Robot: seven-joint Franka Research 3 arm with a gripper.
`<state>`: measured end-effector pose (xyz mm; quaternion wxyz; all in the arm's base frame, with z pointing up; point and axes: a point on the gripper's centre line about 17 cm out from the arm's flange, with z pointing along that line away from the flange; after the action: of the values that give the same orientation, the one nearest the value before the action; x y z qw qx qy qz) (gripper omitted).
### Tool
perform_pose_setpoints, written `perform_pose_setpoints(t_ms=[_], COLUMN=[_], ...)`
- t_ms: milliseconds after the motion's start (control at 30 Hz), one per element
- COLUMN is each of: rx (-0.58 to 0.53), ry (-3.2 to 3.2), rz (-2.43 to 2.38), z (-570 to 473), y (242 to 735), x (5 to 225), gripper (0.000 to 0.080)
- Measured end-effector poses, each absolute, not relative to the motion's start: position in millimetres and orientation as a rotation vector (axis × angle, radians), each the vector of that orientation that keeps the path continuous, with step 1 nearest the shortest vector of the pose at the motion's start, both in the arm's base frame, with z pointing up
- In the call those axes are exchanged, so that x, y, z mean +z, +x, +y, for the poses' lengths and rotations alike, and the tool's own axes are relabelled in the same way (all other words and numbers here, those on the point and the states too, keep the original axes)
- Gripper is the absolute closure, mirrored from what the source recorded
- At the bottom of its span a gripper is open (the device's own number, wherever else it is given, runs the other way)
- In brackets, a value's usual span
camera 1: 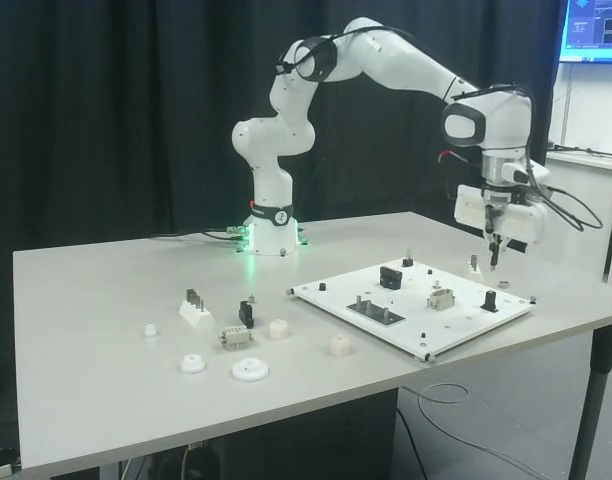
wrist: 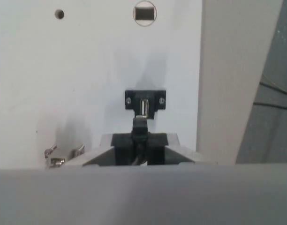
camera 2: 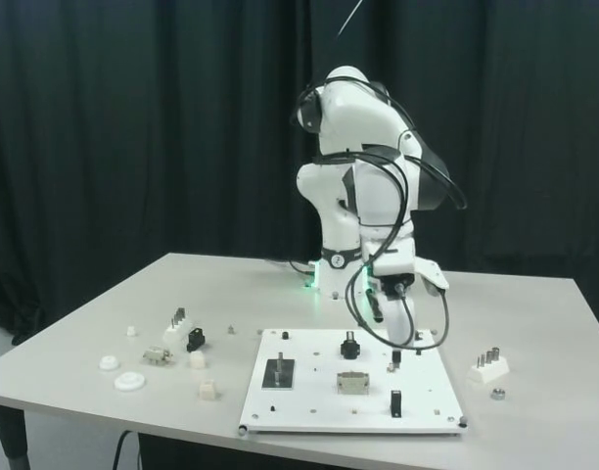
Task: Insert USB.
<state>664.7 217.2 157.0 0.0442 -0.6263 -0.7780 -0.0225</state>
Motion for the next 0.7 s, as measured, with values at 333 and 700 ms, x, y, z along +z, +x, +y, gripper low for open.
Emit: perform_pose_setpoints(t_ms=[333, 700], rx=[-0.055, -0.035], ry=[-1.851, -1.853], rz=[-2.423, -2.436], z=[223, 221], y=[664, 667], x=[145, 140], gripper=[0.0748, 0.0748])
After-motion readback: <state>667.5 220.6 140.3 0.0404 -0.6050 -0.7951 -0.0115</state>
